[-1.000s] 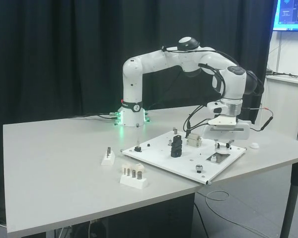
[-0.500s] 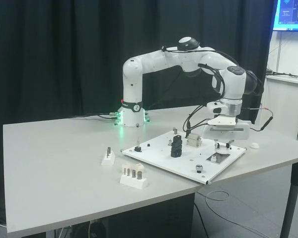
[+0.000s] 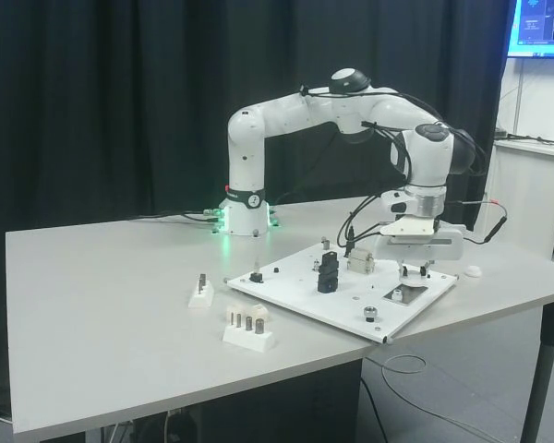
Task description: Insert large gear.
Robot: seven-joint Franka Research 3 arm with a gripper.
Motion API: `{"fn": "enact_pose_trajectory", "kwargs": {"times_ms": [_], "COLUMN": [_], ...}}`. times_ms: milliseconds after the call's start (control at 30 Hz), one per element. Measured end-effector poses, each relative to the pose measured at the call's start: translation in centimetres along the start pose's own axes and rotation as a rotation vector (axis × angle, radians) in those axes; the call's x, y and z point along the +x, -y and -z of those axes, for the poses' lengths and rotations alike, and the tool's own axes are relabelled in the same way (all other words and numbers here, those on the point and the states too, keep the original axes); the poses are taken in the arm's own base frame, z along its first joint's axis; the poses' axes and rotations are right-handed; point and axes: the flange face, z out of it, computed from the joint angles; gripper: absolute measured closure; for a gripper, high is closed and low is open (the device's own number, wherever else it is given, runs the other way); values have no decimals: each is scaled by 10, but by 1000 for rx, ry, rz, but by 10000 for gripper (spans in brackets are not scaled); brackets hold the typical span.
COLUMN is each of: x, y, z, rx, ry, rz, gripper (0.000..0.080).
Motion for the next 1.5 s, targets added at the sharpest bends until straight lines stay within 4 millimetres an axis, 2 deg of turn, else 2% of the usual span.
{"fn": "enact_pose_trajectory", "kwargs": {"times_ms": [467,1100,1500], "x": [2,-11,-9], "y": [0,2,1], "z": [0,0,0], "rx": [3,-6,-6], "ry": [13,-62,-56], "rz": [8,49,45], "gripper": [477,477,477]}}
